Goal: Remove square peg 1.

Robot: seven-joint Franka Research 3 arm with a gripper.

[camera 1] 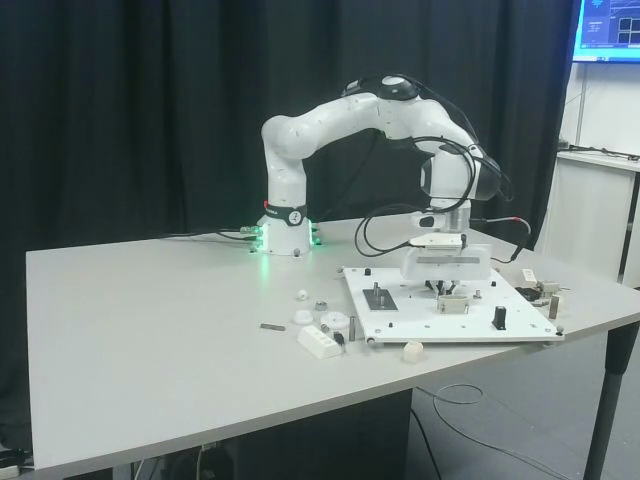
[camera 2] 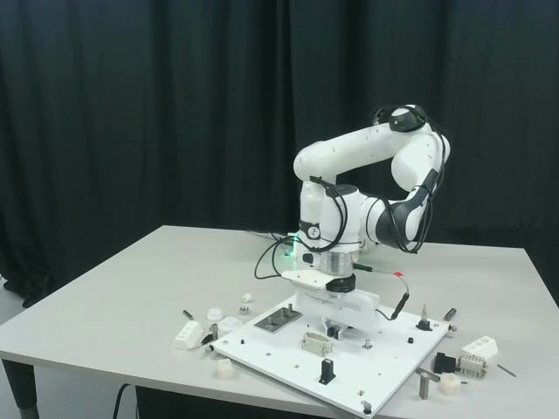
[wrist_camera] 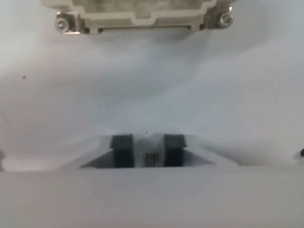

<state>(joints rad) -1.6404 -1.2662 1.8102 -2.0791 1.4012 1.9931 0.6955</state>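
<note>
The gripper [wrist_camera: 147, 151] is low over the white board [camera 1: 400, 318], w/ its black fingers [wrist_camera: 122, 151] set narrow around a small grey peg [wrist_camera: 151, 156]. The peg looks square & stands upright between them, near the board's middle.

Black curtain [camera 1: 150, 110] in heavy folds behind the grey table [camera 1: 140, 330], filling the whole backdrop in both room views [camera 2: 131, 105]. Table top broad and bare toward its near edge, carried on dark legs [camera 1: 610, 400], one visible at the corner. In the first room view, beyond the curtain's edge on the far side from the arm's base, a white cabinet [camera 1: 590, 210] against a pale wall, with the corner of a lit screen [camera 1: 608, 30] high above it. Below the table edge, grey floor [camera 1: 500, 440] with a thin cable [camera 1: 470, 430] lying across it. Even, soft light throughout, without hard shadows on the table surface.
</note>
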